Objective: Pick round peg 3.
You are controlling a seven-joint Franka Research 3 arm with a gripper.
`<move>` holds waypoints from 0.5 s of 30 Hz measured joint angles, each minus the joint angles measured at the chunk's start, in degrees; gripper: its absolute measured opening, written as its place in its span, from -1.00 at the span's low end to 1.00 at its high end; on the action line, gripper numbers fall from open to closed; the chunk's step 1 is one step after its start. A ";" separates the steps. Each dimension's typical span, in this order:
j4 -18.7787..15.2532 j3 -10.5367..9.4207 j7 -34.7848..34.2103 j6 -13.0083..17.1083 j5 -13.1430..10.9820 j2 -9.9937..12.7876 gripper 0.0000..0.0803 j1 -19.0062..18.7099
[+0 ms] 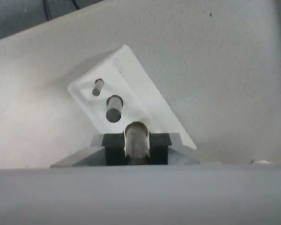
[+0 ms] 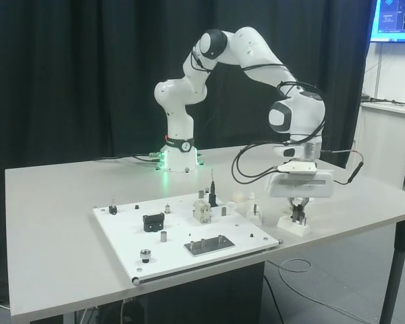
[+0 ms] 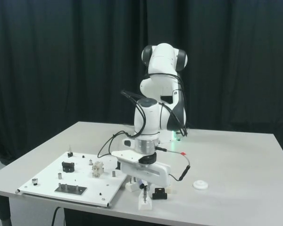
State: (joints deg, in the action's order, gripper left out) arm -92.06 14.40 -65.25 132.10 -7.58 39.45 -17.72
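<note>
Black fingertips of the gripper [image 1: 136, 149] sit closest to the wrist camera, clamped on round peg 3 [image 1: 136, 139], the thickest of three pegs standing in a small white peg block [image 1: 145, 101]. Its shaft stands upright between the two pads, with its foot apparently in the block, though the seat is hidden. From this peg, a middle peg [image 1: 114, 108] and then a thin peg [image 1: 98, 87] run in a row toward roughly 11 o'clock in the wrist view.

In the first room view the gripper [image 2: 298, 209] hangs straight down over the peg block [image 2: 293, 223], which rests on the grey table [image 2: 61, 196] near its front edge, at about 3 o'clock from the white assembly board [image 2: 182, 239]. The white arm [image 2: 256, 61] arches over from its base behind.

In the second room view a white round disc [image 3: 200, 185] lies on the table at about 2 o'clock from the block [image 3: 144, 202], well apart.
</note>
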 joint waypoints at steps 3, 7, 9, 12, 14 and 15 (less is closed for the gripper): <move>0.01 0.01 0.00 -0.69 0.00 -0.47 -0.74 0.00; 0.01 0.02 0.00 -1.57 0.00 -1.12 -0.74 0.00; 0.00 0.03 0.00 -1.92 0.00 -1.39 -0.74 0.00; 0.01 0.04 0.00 -2.25 0.00 -1.73 -0.74 0.00; 0.01 0.06 0.00 -2.40 0.00 -1.91 -0.74 0.00; 0.00 0.06 0.00 -2.47 0.00 -1.98 -0.74 0.00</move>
State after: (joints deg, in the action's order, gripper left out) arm -92.06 14.46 -65.26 129.63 -7.58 37.47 -17.72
